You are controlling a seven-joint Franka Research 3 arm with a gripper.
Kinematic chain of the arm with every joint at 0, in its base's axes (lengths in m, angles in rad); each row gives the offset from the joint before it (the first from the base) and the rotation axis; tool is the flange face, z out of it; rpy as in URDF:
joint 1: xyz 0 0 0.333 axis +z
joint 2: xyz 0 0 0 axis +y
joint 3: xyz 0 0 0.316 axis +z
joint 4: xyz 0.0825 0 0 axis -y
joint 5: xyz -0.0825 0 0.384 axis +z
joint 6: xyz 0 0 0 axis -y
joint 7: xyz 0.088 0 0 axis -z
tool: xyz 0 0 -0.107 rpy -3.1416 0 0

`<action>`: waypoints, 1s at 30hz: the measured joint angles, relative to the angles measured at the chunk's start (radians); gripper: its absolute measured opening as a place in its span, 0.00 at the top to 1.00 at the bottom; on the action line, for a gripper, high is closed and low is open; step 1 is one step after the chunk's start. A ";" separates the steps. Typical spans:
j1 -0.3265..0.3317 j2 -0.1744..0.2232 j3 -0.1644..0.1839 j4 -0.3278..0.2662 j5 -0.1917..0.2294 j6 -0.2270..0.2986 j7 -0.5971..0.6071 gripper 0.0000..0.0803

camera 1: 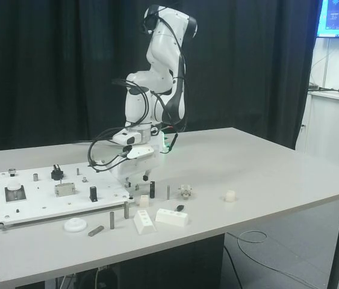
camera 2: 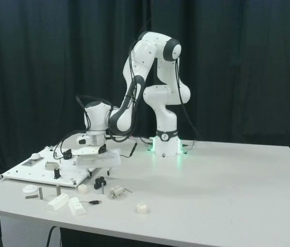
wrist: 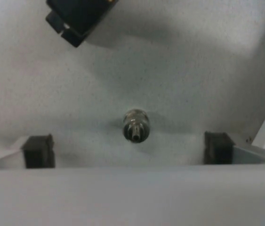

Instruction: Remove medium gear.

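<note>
Claw (wrist: pixel 132 148) sat wide open, low over the white board's (camera 1: pixel 37 208) edge on the desk (camera 1: pixel 265 168), probably lining up. Couldn't pick out the medium gear anywhere; only a small metal peg (wrist: pixel 136 125) sat between the fingers.

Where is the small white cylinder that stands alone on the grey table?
In the first room view, the white cylinder stands on the grey table, apart from the other loose parts, on the side away from the white board.
</note>
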 joint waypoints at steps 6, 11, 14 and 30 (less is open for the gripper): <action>-0.002 0.000 0.002 0.000 0.005 0.000 0.000 0.05; -0.006 0.000 0.006 0.000 0.013 0.000 0.000 0.01; -0.007 0.000 0.007 0.000 0.017 0.000 0.000 0.01; -0.006 -0.003 0.009 0.000 0.039 0.000 0.000 0.00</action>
